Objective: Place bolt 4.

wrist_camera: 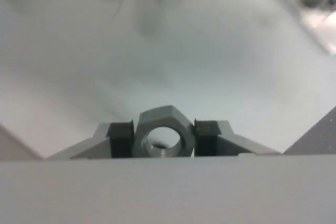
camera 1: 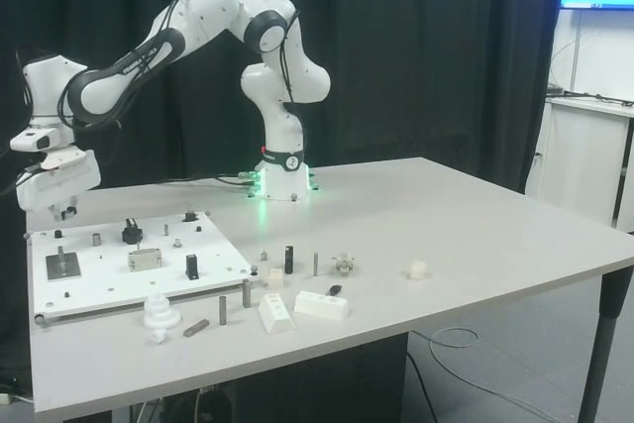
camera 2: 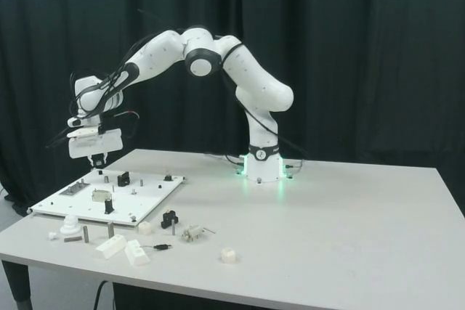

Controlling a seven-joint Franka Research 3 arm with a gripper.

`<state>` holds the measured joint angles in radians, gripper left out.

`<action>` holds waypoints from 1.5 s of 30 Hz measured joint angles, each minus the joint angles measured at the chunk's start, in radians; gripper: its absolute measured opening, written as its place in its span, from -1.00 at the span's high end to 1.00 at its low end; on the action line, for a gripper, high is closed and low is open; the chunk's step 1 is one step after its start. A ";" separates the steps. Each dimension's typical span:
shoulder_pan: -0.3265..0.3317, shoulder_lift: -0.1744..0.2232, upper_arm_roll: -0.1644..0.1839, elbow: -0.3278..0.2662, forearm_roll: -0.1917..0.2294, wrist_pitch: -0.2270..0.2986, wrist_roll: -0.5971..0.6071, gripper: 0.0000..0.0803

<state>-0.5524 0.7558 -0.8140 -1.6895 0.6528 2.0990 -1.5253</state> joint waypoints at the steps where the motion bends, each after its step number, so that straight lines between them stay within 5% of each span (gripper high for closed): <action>1: 0.005 -0.005 0.000 0.000 0.002 -0.006 0.016 0.39; 20: 0.160 -0.104 0.011 -0.022 0.004 -0.108 0.301 0.39; 45: 0.474 -0.223 0.005 -0.113 -0.047 -0.116 0.713 0.39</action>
<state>-0.0786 0.5331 -0.8095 -1.8025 0.6059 1.9831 -0.8119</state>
